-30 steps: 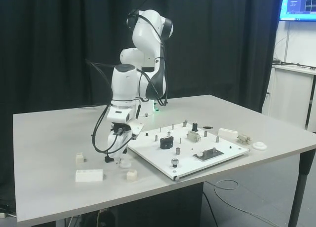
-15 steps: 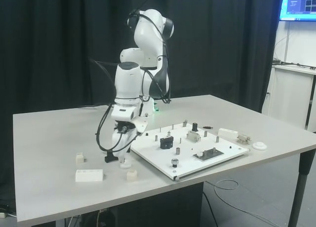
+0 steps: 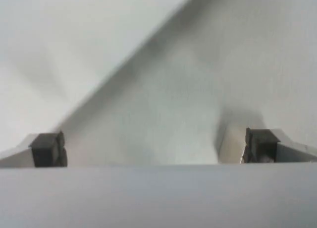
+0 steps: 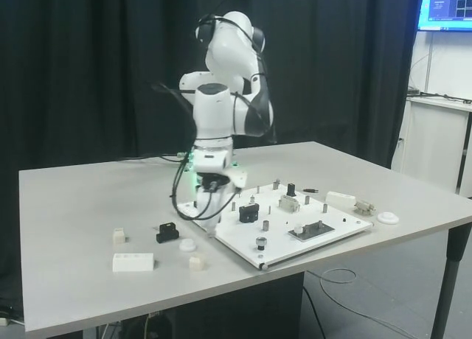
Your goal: Remove small gear.
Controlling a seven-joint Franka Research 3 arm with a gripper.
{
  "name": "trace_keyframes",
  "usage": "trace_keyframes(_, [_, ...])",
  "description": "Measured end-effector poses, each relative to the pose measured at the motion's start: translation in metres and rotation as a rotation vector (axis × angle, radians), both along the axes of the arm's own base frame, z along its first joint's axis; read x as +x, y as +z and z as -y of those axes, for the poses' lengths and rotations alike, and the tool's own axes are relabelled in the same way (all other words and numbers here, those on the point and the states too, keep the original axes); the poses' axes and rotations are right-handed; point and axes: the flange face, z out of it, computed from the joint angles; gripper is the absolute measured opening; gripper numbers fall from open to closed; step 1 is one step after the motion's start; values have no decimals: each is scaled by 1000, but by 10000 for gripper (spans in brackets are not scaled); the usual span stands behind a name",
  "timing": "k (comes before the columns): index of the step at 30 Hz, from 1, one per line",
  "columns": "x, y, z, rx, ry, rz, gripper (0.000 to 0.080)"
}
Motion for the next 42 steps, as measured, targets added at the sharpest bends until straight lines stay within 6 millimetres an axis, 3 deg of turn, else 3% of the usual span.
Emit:
trace_keyframes(14, [37, 24, -72, 67, -22, -14, 800])
trace_keyframes(31, [58, 25, -165, 70, -107, -38, 800])
trace_keyframes(42, [60, 17, -199, 35, -166, -16, 800])
